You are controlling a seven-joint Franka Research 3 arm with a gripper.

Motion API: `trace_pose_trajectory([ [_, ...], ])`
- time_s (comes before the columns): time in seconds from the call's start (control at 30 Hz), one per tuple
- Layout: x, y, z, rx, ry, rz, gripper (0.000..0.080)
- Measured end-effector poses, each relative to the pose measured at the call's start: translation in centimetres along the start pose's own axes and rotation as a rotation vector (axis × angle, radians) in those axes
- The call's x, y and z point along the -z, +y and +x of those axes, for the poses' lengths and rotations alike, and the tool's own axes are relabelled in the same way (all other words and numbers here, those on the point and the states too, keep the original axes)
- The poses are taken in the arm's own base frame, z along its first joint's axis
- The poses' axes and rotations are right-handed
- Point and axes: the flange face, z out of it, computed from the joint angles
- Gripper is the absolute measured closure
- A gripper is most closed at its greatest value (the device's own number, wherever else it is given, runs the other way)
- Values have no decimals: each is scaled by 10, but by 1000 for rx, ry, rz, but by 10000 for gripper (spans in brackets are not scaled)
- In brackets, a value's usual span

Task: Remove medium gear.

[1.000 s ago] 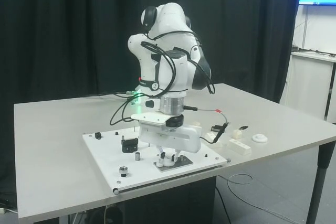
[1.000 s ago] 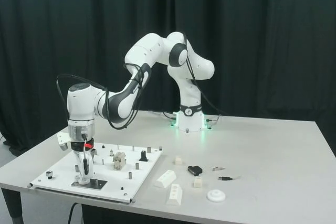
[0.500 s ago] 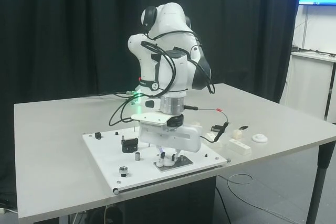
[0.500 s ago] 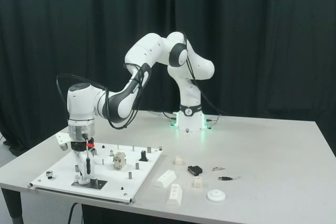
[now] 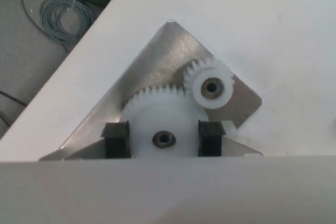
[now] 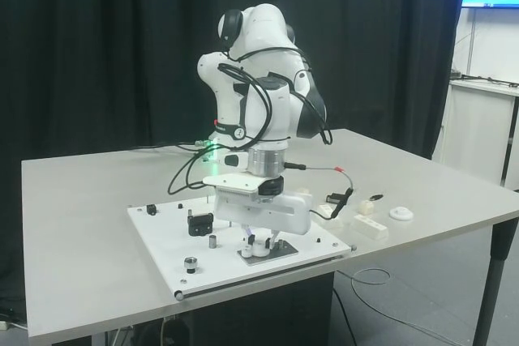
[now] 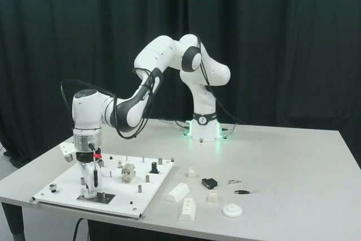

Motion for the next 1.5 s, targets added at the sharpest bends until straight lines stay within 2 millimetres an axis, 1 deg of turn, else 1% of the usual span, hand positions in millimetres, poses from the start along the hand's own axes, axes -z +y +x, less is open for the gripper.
trace_pose_trajectory([
  [0.13, 0, 0, 0, 1, -1, 0, 526],
  [0.37, 1, 0, 0, -92, -2, 0, 526],
  [0.57, 1, 0, 0, -94, -2, 1, 526],
  [0.87, 2, 0, 0, 30, -1, 0, 526],
  [1.1, 3, 0, 1, 37, -1, 0, 526],
  [1.3, 12, 0, 2, -30, -5, 2, 526],
  [1.5, 27, 0, 4, -35, -8, 0, 526],
])
